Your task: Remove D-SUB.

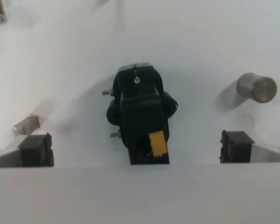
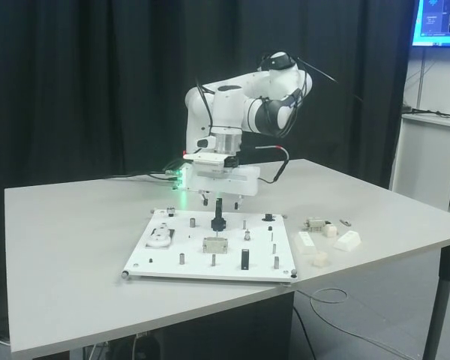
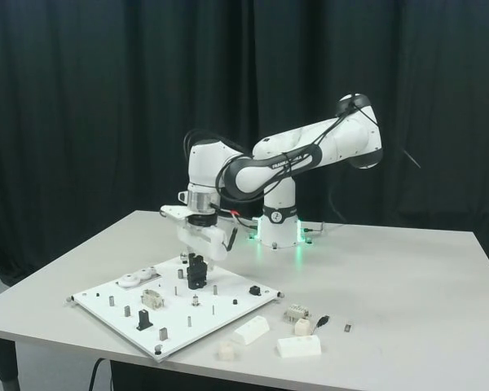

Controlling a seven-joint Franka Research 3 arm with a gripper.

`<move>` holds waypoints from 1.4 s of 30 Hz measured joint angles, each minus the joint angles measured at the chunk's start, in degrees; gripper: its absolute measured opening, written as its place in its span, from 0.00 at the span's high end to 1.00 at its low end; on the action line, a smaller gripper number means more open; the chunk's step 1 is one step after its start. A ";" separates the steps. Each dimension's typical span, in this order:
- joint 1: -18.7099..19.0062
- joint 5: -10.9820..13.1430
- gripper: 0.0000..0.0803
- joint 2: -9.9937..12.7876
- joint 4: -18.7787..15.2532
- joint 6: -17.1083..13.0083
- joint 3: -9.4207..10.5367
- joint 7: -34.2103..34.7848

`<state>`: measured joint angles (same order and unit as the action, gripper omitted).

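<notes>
Black plastic is what the gripper (image 1: 135,148) must take: the black plug (image 1: 139,116) stands upright on the white board (image 2: 165,262), near the board's middle, and it is directly under the arm. In the wrist view the two black fingertips (image 1: 36,148) stand wide apart, one on each side of the plug, and they do not touch it, so the gripper is open and holds nothing. I think the step in hand is the descent onto the plug. To do it well, the arm should go straight down, keep the plug centred between the fingertips, close on its flat sides, then pull straight up without tilting. The grey metal peg (image 1: 256,87) stands near, so sideways motion is risky.
</notes>
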<state>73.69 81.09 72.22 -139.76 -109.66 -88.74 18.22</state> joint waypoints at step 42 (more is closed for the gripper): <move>-2.06 0.73 0.80 0.00 1.06 0.76 -0.29 -3.74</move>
<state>71.63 81.81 72.22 -138.70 -108.89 -89.03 14.48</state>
